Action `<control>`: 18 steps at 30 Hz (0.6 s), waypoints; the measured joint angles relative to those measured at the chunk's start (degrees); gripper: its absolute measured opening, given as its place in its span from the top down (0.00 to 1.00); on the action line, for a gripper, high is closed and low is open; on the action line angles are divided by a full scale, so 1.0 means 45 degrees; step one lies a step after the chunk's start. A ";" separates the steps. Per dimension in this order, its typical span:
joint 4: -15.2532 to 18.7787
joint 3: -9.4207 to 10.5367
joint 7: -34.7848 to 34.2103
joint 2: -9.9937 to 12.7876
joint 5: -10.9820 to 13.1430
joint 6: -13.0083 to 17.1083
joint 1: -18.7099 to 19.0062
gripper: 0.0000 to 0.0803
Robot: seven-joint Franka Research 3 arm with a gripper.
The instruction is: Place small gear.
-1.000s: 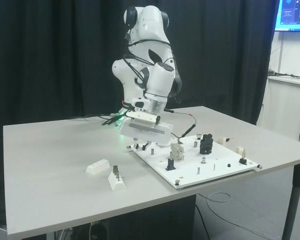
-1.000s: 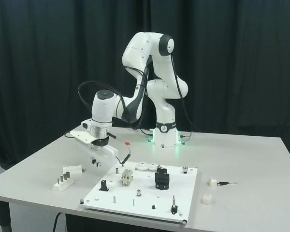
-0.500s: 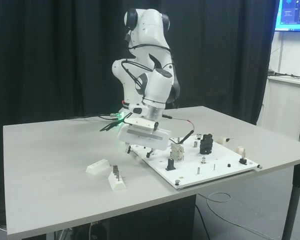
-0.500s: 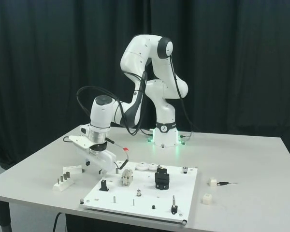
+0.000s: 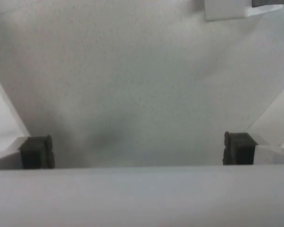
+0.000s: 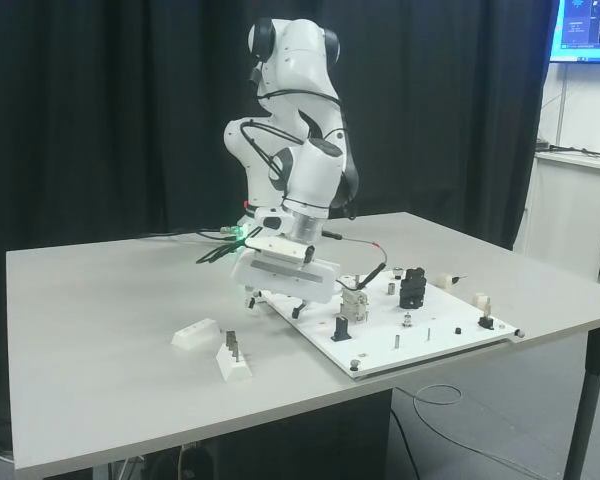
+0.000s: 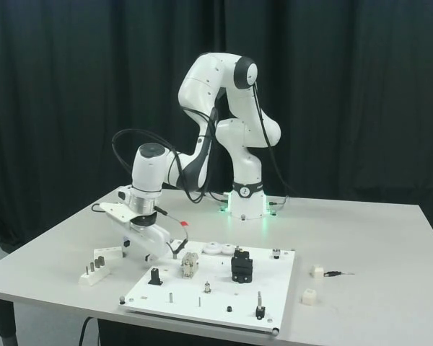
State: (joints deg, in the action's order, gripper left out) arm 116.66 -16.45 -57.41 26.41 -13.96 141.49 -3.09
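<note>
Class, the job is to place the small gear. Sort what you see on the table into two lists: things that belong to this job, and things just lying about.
Belongs to the job:
gripper, open and empty
white board
gears at the board's far edge

Lying about:
peg blocks
black part on the board
small white blocks

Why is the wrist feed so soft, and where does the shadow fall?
Wrist view: the grey table fills it, featureless and out of focus; a dark shadow smudge sits between the open tool's black fingertips, and a blurred white band crosses the near edge. Both room views: evenly lit, arm and white board sharp.
</note>
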 joint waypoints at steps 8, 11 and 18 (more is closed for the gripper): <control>-0.0062 0.0000 0.0000 0.0038 0.0000 0.0000 -0.0052 0.00; -0.0072 0.0000 0.0000 0.0051 0.0000 0.0000 -0.0059 0.00; -0.0090 0.0000 0.0000 0.0091 0.0034 0.0000 -0.0112 0.00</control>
State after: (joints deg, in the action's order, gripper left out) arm 116.26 -16.45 -57.41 26.82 -13.81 141.49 -3.60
